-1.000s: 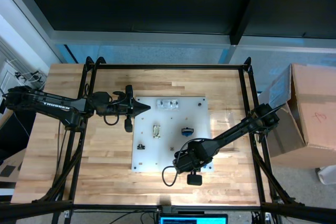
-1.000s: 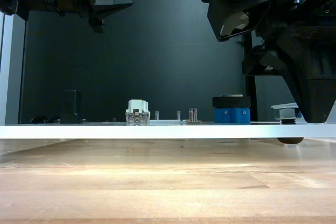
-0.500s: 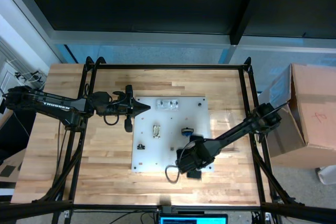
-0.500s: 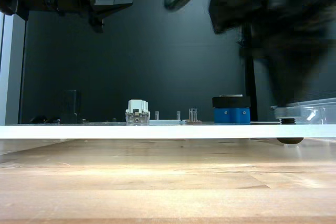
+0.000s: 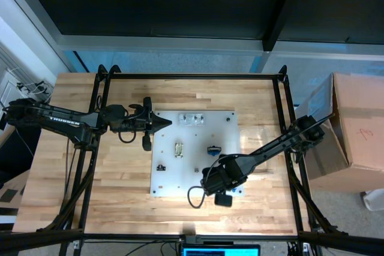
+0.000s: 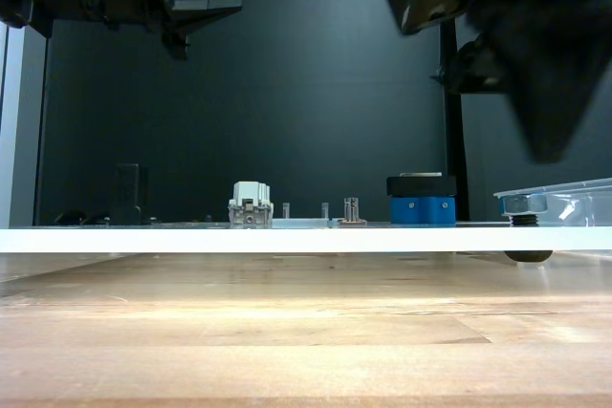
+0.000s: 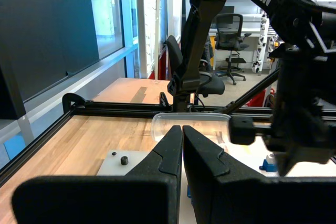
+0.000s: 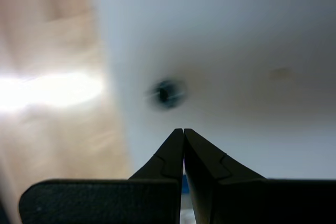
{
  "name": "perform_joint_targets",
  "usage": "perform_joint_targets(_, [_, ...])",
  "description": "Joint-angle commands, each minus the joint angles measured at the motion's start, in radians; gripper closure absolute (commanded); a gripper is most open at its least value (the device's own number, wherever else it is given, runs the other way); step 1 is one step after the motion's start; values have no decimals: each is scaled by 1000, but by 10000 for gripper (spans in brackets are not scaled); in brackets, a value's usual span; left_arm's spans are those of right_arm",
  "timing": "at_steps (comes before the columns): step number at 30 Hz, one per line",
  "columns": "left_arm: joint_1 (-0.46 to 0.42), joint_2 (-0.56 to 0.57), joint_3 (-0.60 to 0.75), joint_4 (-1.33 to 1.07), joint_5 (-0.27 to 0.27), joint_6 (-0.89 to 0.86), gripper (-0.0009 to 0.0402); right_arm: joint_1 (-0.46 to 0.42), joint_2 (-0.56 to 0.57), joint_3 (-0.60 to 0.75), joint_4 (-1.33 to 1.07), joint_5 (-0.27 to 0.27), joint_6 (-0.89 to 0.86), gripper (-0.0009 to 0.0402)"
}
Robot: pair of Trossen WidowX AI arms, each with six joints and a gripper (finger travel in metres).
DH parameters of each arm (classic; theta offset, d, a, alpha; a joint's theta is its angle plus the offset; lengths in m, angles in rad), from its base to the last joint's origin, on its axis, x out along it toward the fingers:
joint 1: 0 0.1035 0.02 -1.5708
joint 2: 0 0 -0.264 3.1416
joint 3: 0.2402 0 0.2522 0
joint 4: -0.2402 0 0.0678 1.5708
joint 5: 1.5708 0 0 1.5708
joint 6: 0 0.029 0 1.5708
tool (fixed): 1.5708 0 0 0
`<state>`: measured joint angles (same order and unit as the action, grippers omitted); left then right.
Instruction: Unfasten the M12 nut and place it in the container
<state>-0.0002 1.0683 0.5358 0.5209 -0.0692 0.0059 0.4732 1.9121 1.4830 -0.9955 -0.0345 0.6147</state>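
Note:
In the low view the silver M12 nut [image 6: 521,204] sits on top of its black ribbed stud [image 6: 524,221], held by nothing, in front of the clear container [image 6: 577,200]. My right gripper [image 6: 545,147] hangs blurred above the nut and clear of it. In the right wrist view its fingers [image 8: 173,150] are shut with nothing between them over the white board [image 8: 236,40]. From above, the right gripper [image 5: 217,179] covers the board's near right part and hides the nut. My left gripper [image 5: 165,123] is shut and hovers high at the board's far left edge.
On the white board [image 5: 168,175] stand a blue block with a black cap [image 6: 421,200], a grey connector [image 6: 251,205] and a small silver post [image 6: 351,209]. The left wrist view shows the clear container [image 7: 189,121] and a black post [image 7: 124,160]. A cardboard box [image 5: 351,130] stands at the right.
My right gripper, which was down around the nut a second ago, has risen clear of it. The nut has stayed on its stud. The left arm has not moved.

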Motion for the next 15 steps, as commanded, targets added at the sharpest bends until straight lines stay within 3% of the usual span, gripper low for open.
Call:
perform_joint_targets(1, [0, 1, 0, 0, 0, 0, 393, -1, 12, -2, 46, -76, -21, 393])
perform_joint_targets(15, [0, 6, 0, 0, 0, 0, 393, 0, 77, -15, 119, -54, -36, 393])
